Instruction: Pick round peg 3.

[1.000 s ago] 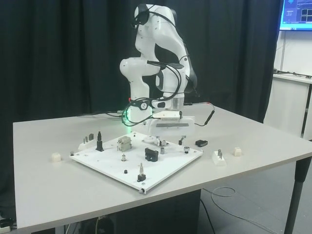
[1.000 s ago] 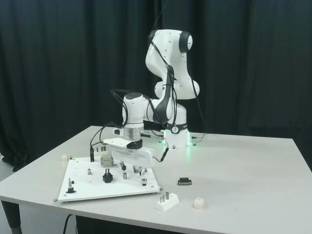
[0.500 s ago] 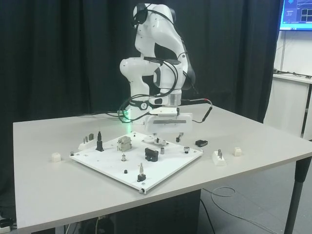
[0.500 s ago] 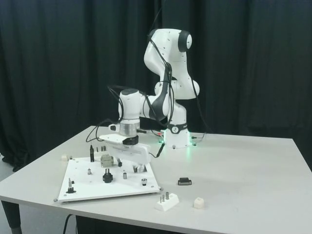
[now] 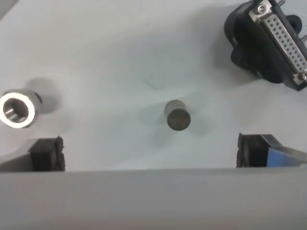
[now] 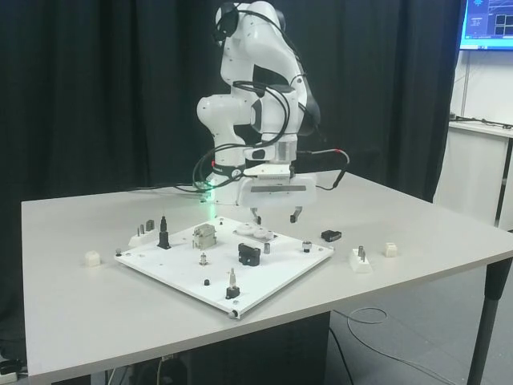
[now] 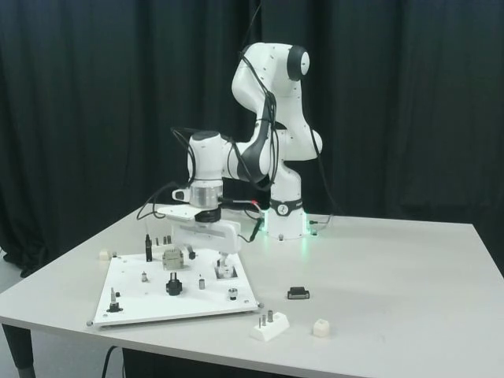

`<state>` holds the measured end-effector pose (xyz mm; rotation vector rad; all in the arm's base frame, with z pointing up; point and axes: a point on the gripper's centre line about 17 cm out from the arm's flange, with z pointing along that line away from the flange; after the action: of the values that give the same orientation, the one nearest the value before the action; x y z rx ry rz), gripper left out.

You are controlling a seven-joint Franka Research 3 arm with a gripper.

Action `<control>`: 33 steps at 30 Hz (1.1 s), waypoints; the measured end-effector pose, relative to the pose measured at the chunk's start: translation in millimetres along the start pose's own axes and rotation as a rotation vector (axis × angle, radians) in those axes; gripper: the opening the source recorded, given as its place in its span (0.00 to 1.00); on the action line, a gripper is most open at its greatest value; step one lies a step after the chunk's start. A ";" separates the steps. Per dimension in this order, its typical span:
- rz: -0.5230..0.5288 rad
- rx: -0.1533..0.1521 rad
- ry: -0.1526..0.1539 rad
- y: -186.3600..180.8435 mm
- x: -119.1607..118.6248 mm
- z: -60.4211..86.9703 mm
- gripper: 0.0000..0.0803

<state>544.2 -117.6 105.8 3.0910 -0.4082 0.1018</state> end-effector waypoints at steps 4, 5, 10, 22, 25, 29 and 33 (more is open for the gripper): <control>0.021 0.005 -0.003 -2.4 1.0 -5.1 1.00; 0.026 0.006 -0.003 -3.5 1.3 -6.2 1.00; 0.062 0.021 0.001 -11.9 4.0 -10.3 1.00; 0.150 0.055 0.003 -49.6 8.2 -18.1 1.00; 0.167 0.060 0.003 -61.6 8.0 -19.5 1.00; 0.182 0.067 0.004 -79.2 7.1 -21.1 1.00; 0.196 0.072 0.005 -98.1 7.0 -22.4 1.00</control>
<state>575.0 -24.1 127.3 3.1106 -0.7227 0.1300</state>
